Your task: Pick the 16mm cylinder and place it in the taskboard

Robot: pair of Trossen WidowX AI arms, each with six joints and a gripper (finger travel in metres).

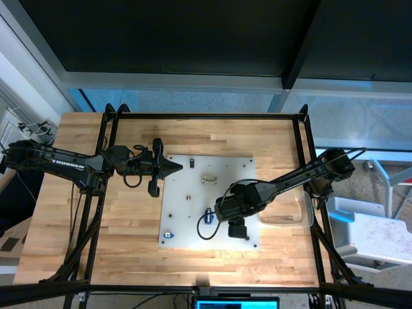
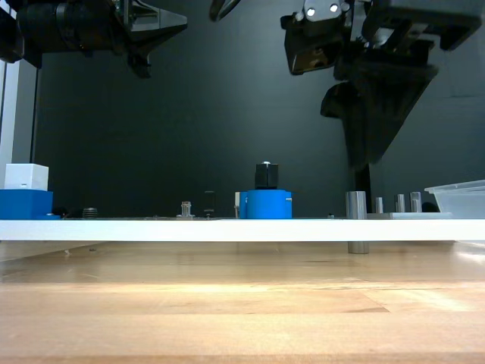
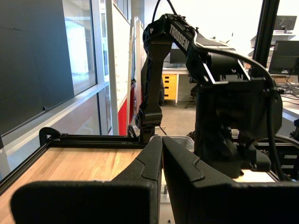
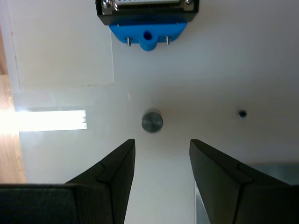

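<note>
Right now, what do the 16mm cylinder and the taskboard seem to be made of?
The 16mm cylinder seems metal: grey with a sheen. The taskboard seems smooth white plastic. The right gripper hangs open above the cylinder; the left gripper, shut, is over the board's left edge.

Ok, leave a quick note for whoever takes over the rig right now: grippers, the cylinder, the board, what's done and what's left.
Left gripper: shut, empty, raised by the taskboard's left edge.
Right gripper: open, empty, directly above the 16mm cylinder.
Cylinder: upright on the board near the blue connector, apparently seated in a hole.
Done: placement, it seems.
Left: check the seating, move the right arm clear.
</note>
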